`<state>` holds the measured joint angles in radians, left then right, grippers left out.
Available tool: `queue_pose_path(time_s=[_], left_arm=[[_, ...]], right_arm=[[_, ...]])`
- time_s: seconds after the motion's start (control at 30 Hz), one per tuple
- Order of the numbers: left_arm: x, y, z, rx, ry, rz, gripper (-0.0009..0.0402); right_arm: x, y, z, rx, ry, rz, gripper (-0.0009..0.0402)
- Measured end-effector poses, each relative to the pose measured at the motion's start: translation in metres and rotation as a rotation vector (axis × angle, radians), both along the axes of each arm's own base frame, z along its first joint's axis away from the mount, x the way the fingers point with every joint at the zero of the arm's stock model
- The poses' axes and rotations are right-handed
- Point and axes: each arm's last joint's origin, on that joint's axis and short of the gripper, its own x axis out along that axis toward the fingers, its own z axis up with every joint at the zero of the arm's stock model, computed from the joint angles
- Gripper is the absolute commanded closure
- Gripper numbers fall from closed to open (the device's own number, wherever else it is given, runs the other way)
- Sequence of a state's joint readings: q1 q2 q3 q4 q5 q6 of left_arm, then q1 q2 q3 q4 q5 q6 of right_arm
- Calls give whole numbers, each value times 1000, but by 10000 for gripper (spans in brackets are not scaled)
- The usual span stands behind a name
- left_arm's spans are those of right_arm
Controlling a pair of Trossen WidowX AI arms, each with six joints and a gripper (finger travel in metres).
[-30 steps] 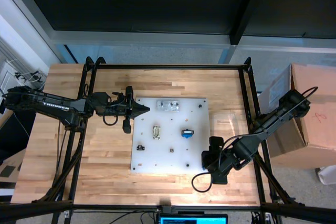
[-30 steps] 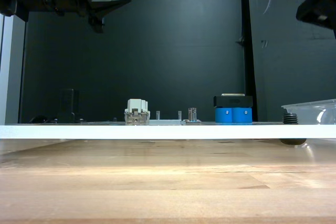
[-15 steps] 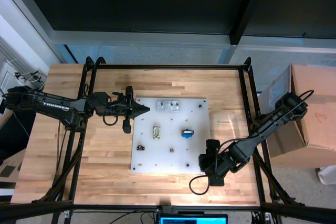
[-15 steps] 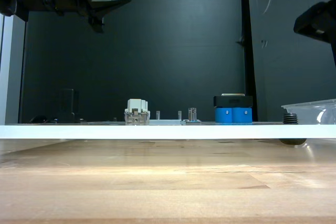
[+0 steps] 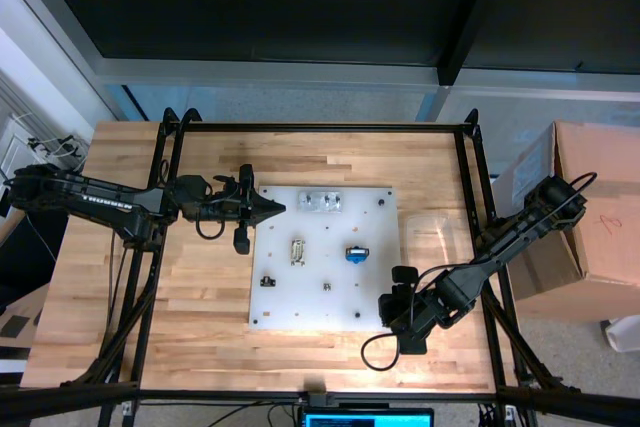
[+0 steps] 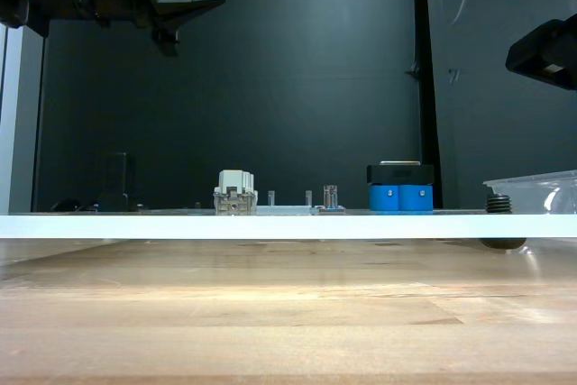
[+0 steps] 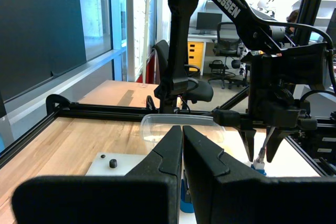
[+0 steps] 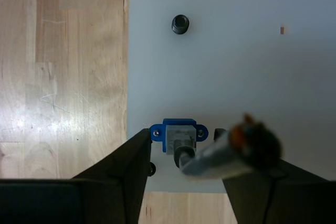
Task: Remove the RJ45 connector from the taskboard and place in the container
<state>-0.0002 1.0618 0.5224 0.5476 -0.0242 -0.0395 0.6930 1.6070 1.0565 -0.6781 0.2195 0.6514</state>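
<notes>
RJ45 connector [image 8: 179, 141] sits in its blue seat [image 8: 178, 129] at the taskboard's edge, not lifted, as far as the right wrist view shows.

Wooden table [image 5: 330, 152] fills the middle of the high view. White taskboard [image 5: 300, 292] lies flat at frame centre.

Left arm reaches in from mid-left. Left gripper [image 5: 281, 209] hangs well above the board's upper-left edge, its fingers pressed together to one point and holding nothing.

Right arm comes in from mid-right, down toward lower centre. Right gripper [image 7: 259, 153] points down over the board's lower-right corner, fingers spread, one on each side of the seat.

Clear container [image 5: 437, 232] rests on the table just right of the board, right of frame centre.

Pale cable stub [image 8: 220, 157] rises tilted from the connector between the spread fingers, close to one of them; whether it touches cannot be told. Coloured wire ends show at its tip.
</notes>
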Motion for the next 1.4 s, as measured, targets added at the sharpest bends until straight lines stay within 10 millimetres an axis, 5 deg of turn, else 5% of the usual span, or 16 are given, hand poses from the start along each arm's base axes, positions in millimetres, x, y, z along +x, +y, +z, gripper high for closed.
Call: queue_pose_path(time_s=[0.57,1.07,1.4], left_arm=[[0,0,0,0,0,0,393],[0,0,0,0,0,0,393],[0,0,0,0,0,0,393]], right_arm=[[-2,0,4,6,-10,9,396],[-6,-4,16,22,-24,11,394],[-7,-8,45,28,-37,7,393]])
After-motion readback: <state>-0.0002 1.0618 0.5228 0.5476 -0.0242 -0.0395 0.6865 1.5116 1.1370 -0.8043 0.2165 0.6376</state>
